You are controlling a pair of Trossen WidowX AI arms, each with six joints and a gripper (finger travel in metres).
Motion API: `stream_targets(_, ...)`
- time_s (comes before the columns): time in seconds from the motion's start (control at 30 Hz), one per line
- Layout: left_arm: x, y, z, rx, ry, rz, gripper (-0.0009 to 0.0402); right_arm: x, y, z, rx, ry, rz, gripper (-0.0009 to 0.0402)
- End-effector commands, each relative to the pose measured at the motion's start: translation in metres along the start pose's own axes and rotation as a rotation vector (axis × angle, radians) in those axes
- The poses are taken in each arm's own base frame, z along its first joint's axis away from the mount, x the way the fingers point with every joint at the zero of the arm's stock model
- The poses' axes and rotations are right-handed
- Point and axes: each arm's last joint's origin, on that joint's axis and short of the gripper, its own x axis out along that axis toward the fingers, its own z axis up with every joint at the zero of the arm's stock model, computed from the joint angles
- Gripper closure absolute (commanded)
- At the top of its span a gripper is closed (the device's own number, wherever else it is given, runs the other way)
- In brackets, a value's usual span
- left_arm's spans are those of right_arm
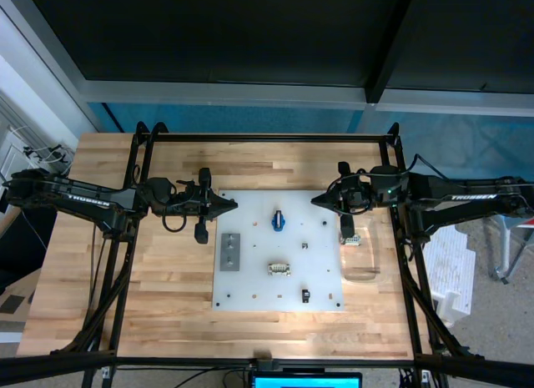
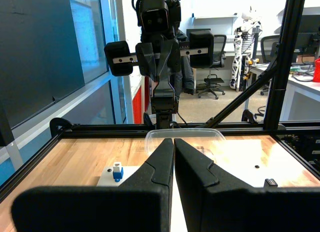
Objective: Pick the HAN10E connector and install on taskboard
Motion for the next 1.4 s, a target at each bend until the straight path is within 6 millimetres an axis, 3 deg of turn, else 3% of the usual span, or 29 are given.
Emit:
stream_targets(0.03,0.000,0.000,0.000,0.000,0.000,0.000,0.0392,-0.006,0.000,0.002,-0.005,0.085,-0.009,0.0393)
stream_targets(0.93,0.000,0.000,0.000,0.000,0.000,0.000,0.0392,-0.032,-0.004,-0.026,-0.020,0.635,-0.063,0.0393)
stream_targets(1.4,0.000,0.000,0.000,0.000,0.001,0.000,0.0392,-0.009,-0.002,-0.044,-0.041,0.947,-0.084,0.0393)
